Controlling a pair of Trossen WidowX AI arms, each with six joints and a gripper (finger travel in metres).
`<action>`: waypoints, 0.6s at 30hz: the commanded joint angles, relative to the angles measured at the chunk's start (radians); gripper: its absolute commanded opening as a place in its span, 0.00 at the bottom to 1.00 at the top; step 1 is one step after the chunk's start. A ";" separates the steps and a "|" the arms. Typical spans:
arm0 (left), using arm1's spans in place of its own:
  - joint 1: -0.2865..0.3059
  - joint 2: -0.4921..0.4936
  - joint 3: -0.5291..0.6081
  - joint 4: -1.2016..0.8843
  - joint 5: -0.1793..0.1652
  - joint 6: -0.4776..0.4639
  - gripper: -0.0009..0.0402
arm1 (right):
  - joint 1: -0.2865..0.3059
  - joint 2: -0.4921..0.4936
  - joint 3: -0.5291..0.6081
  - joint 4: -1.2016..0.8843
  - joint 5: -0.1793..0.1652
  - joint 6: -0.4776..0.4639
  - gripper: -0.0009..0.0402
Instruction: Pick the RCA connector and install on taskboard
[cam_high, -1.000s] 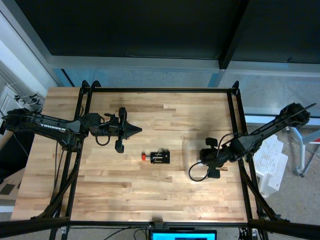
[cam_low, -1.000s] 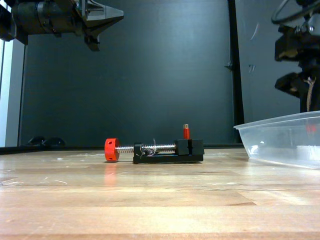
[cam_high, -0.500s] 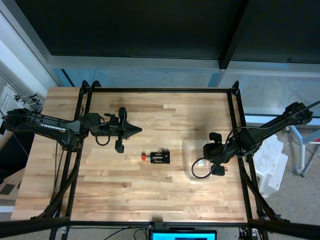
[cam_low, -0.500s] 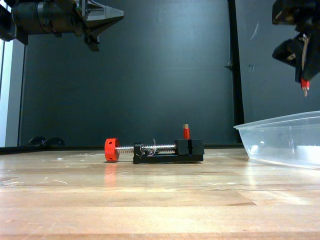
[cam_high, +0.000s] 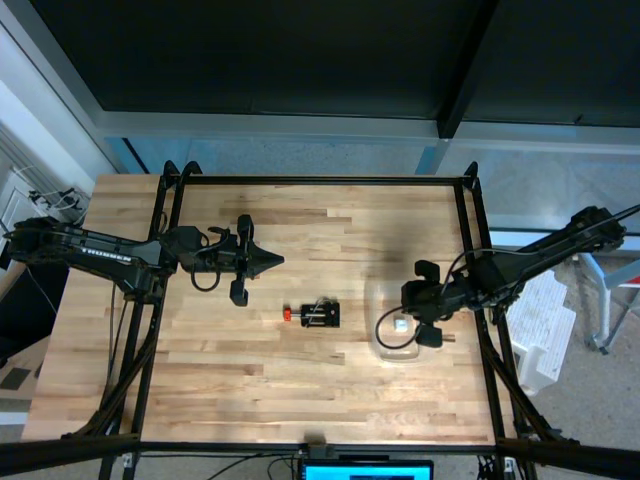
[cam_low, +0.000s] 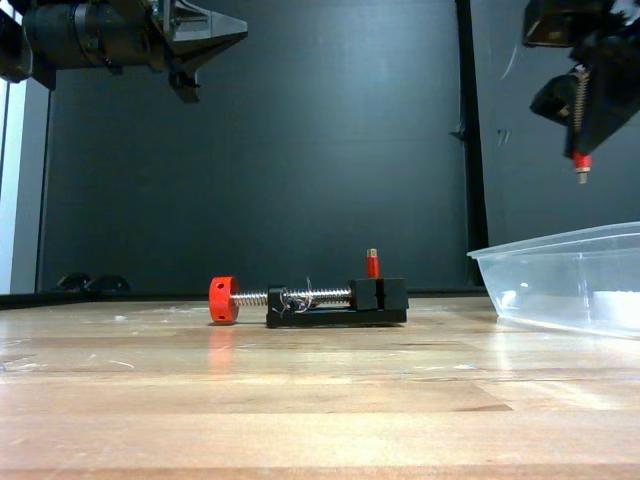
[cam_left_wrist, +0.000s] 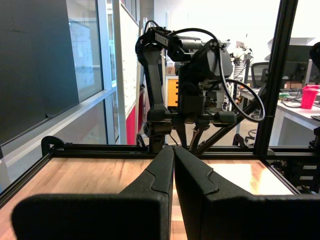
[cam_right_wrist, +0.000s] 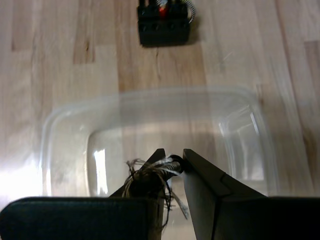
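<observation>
Carry step: right gripper (cam_right_wrist: 172, 153) pinches RCA connector (cam_low: 581, 163) over tray (cam_low: 540, 285) (table's right edge); left gripper (cam_left_wrist: 173, 148) pressed together, left edge. Next: align over taskboard (cam_high: 318, 316).

The left gripper (cam_left_wrist: 173, 147), right gripper (cam_right_wrist: 174, 155) and taskboard (cam_high: 320, 315) are black, its knob (cam_high: 286, 314) red, RCA connector (cam_low: 581, 162) red-tipped

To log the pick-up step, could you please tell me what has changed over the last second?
The right gripper, shut on the connector, rose from the clear tray and shifted a little toward the board, carrying the connector up with it. The left gripper stayed parked high and shut, and the board and tray did not move.
</observation>
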 joint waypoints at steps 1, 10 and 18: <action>0.000 0.000 0.000 0.000 0.000 0.000 0.02 | -0.022 0.035 0.023 0.026 -0.003 -0.017 0.02; 0.000 0.000 0.000 0.000 0.000 0.000 0.02 | -0.098 0.145 0.095 0.062 -0.045 -0.089 0.02; 0.000 0.000 0.000 0.000 0.000 0.000 0.02 | -0.139 0.260 0.161 0.126 -0.060 -0.141 0.02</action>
